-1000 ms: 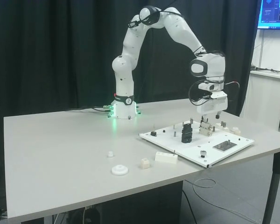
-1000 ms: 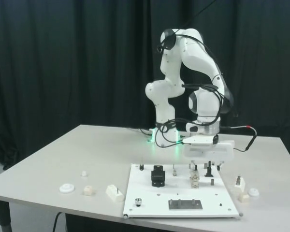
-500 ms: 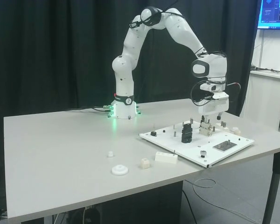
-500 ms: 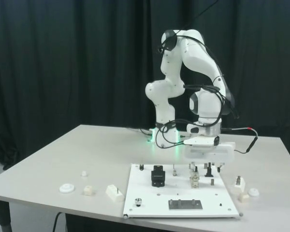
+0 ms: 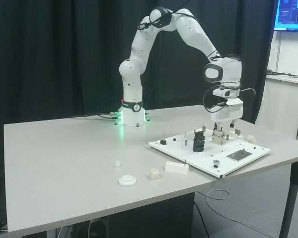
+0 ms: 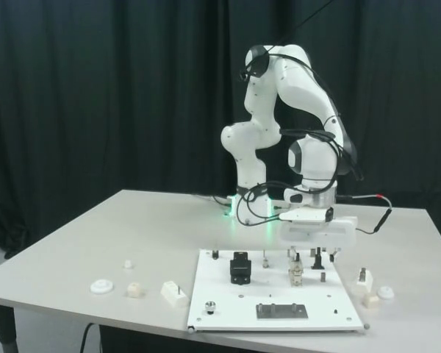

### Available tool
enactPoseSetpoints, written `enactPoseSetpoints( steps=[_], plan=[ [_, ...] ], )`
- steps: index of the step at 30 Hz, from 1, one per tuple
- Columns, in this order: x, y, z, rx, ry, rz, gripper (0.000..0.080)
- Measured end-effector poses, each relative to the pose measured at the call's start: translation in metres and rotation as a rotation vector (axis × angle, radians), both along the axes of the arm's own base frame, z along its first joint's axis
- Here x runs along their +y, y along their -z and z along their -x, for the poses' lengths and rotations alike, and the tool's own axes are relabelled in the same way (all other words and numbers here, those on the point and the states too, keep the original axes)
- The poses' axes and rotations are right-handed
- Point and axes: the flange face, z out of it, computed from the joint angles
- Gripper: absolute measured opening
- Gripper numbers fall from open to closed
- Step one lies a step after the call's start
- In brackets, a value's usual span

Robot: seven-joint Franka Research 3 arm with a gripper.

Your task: Insert waterproof.

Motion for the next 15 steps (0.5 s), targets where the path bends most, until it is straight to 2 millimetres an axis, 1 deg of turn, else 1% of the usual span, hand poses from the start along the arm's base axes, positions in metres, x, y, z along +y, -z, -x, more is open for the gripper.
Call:
enactPoseSetpoints(
  steps=[15],
  plan=[
    [0.0031, 0.0013, 0.0029, 0.010, -0.010, 0.006, 0.0800]
  ],
)
